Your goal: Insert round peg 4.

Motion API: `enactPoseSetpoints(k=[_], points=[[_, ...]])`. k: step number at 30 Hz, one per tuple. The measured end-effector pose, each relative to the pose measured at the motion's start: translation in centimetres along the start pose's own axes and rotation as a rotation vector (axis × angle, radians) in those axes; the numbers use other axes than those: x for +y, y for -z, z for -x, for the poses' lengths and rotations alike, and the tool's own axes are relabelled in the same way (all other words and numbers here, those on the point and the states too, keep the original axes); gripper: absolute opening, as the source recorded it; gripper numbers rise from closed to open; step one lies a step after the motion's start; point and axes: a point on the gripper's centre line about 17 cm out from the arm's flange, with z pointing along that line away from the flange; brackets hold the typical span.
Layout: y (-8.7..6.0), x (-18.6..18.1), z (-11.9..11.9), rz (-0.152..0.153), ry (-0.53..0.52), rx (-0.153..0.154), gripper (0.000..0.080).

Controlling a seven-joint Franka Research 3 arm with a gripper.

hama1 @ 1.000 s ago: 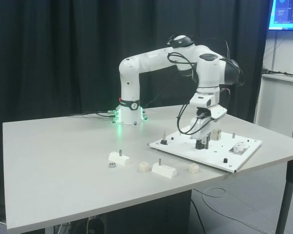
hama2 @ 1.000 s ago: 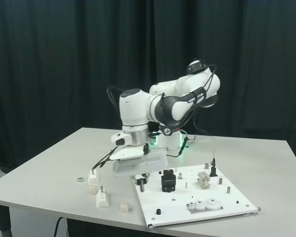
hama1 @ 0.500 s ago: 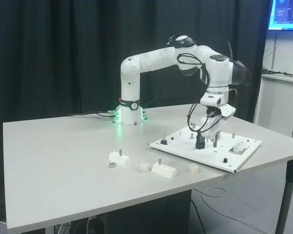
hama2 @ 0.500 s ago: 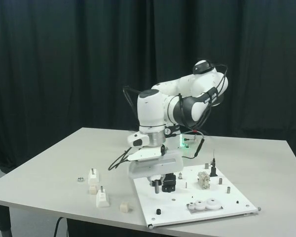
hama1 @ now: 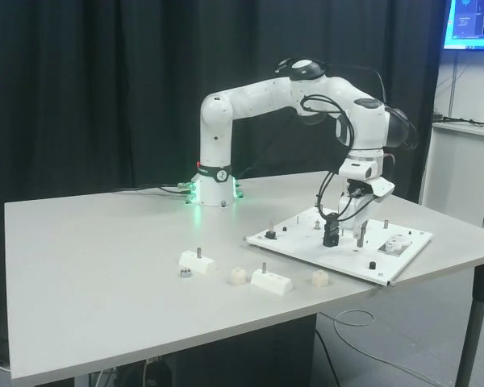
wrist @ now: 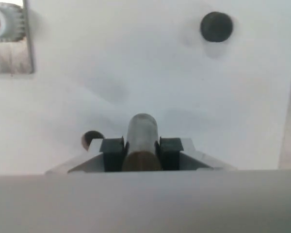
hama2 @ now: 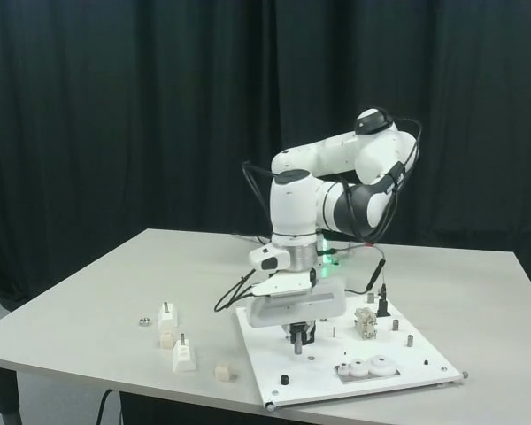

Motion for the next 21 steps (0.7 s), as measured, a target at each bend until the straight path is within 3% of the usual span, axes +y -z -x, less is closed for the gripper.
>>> enactPoseSetpoints(k=[10,21], points=[[-0.6,-1.3,1.0,0.029,-0.01,0.002,0.0153],[-1.0,-2.7,1.5,0.032,-0.042,-0.003,0.0153]])
